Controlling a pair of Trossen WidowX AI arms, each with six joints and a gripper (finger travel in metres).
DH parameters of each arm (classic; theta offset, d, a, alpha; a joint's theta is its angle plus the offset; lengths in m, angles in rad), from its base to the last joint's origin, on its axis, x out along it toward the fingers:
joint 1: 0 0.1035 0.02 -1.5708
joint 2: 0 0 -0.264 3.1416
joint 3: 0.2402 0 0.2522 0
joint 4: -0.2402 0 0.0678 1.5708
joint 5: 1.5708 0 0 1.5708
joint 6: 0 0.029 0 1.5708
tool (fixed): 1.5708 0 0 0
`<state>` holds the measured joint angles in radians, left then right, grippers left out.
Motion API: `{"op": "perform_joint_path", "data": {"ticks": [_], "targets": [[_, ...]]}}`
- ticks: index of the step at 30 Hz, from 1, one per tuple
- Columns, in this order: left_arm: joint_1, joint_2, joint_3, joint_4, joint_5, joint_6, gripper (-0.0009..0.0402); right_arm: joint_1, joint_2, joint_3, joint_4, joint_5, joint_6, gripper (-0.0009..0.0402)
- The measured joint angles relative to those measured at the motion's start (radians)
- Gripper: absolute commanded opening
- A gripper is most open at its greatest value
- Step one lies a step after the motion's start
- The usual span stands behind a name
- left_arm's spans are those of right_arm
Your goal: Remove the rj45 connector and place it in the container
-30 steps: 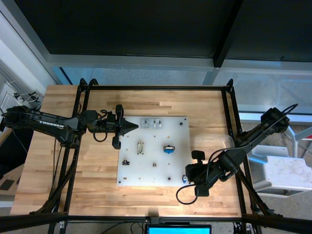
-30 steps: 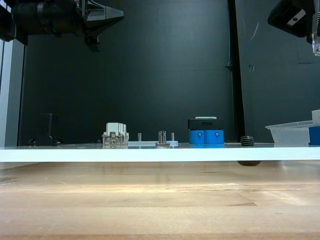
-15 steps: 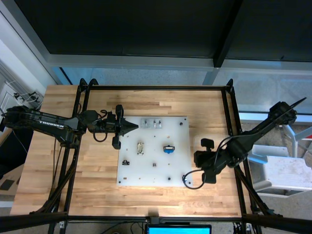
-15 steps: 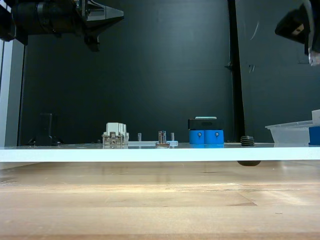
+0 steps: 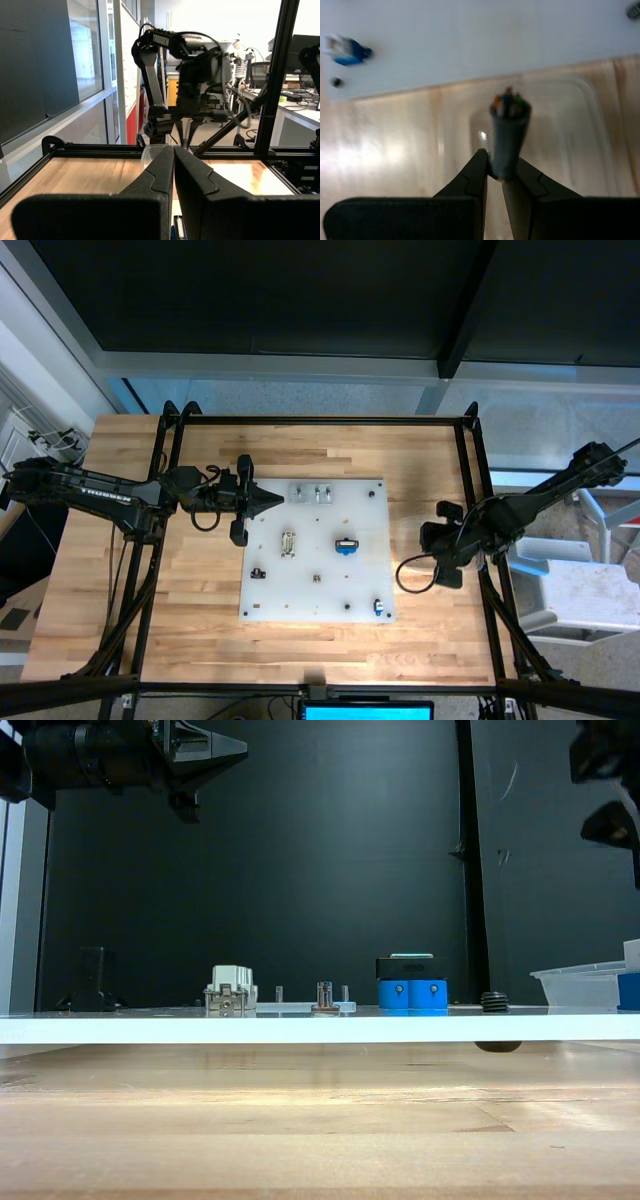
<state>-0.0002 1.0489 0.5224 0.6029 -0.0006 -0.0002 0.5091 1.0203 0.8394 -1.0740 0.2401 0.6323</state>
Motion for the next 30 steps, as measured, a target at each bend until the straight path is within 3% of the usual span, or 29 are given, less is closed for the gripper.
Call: {"op": "perform_joint_path", "data": {"ticks": [7,17,30], "targets": [[0.0,0.0,0.0,0.0,0.0,0.0,0.0,-0.008,-0.086,-0.055,-0.125,-0.008,0.076,0.0],[0.0,0.0,0.0,0.0,0.0,0.0,0.0,-0.008,-0.094,-0.06,-0.155,0.002,0.096,0.001],[0.0,0.0,0.0,0.0,0.0,0.0,0.0,-0.008,-0.094,-0.06,-0.224,-0.002,0.178,0.016]]}}
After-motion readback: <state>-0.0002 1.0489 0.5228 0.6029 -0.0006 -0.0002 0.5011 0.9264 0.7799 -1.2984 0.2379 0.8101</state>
